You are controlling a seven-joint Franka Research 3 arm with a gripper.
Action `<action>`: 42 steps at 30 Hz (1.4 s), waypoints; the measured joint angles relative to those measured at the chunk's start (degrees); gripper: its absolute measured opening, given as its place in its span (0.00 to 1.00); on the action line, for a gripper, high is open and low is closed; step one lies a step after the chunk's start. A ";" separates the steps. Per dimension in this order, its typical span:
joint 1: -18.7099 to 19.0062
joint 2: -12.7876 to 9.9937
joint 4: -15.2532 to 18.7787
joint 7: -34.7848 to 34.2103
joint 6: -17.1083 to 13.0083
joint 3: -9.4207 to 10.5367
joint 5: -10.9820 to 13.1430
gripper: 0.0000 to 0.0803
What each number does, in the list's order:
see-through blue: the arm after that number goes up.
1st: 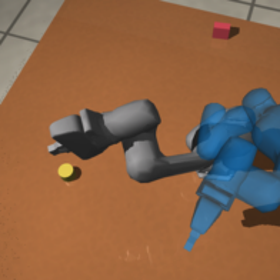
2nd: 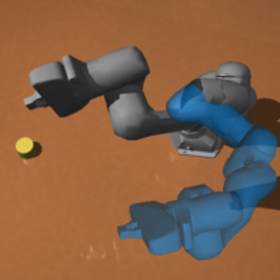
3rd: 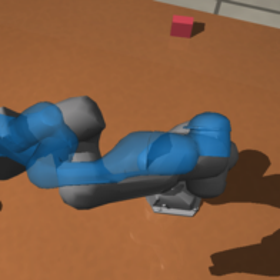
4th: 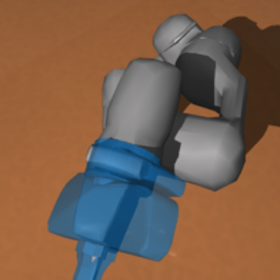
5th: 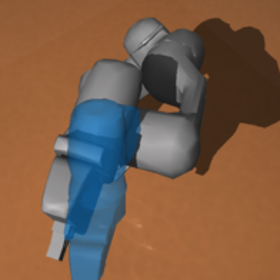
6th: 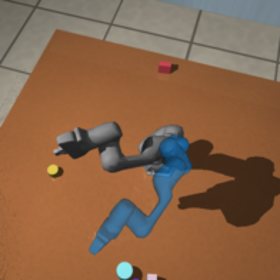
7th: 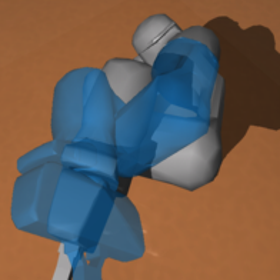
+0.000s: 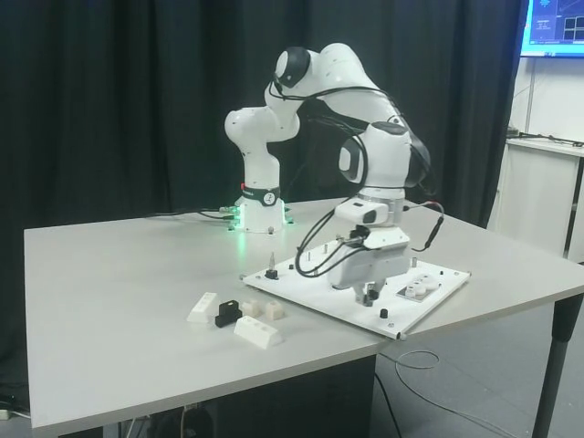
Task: Place bolt 4.
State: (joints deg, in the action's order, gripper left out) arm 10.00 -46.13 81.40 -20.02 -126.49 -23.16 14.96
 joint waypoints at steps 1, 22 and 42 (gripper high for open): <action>-0.34 0.00 0.04 0.00 0.00 0.00 -0.07 0.28; -7.35 -0.66 3.61 4.28 -6.36 2.95 0.03 0.28; -9.47 -2.76 4.29 6.95 -11.50 4.15 0.63 0.28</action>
State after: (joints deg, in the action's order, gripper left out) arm 0.53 -48.89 85.70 -13.07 -138.00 -19.01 15.59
